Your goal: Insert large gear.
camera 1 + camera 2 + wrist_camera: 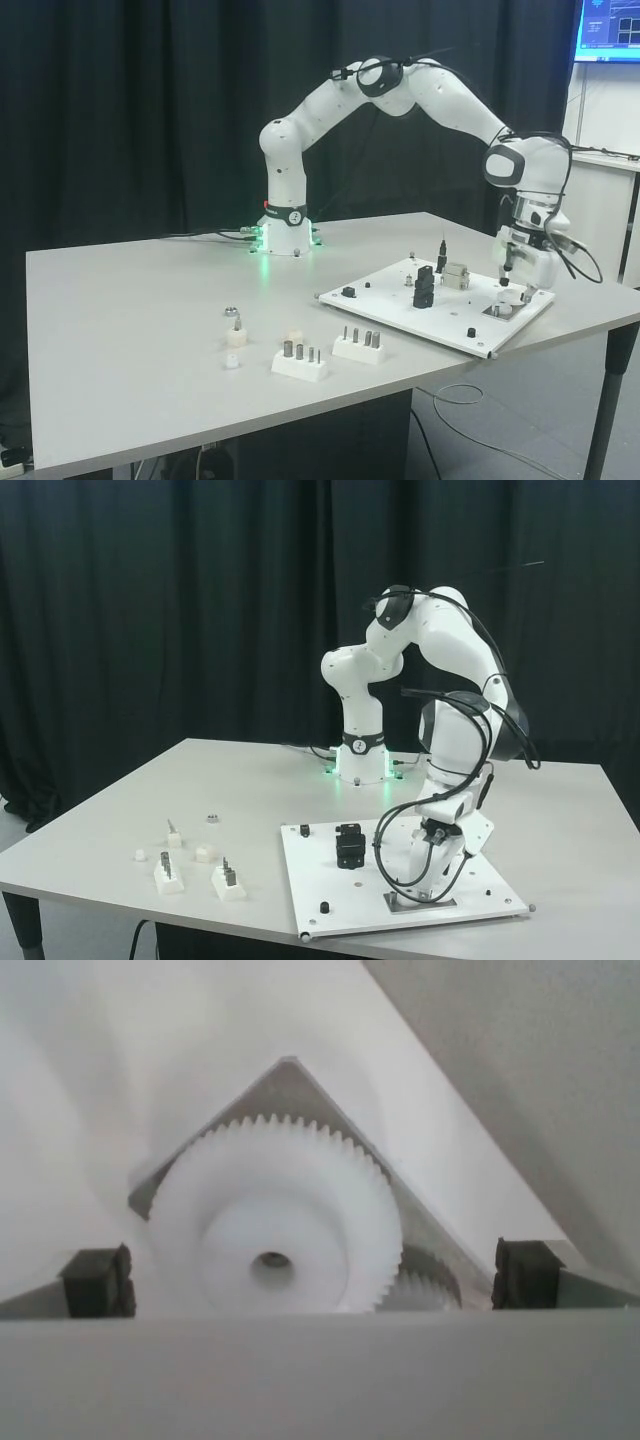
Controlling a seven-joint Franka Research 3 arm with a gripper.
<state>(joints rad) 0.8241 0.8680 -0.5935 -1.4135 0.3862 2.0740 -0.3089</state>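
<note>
Jaws [310, 1278] stand spread either side of your large gear [275, 1225], seated beside a smaller gear [425, 1280]; next, lift straight clear.

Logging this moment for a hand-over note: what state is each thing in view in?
White toothed large gear: lying flat on the grey plate, between the fingertips.
Smaller white gear: flat beside it, teeth adjoining.
Gripper: open, fingertips clear of the large gear.
White assembly board: flat on the grey table.
</note>
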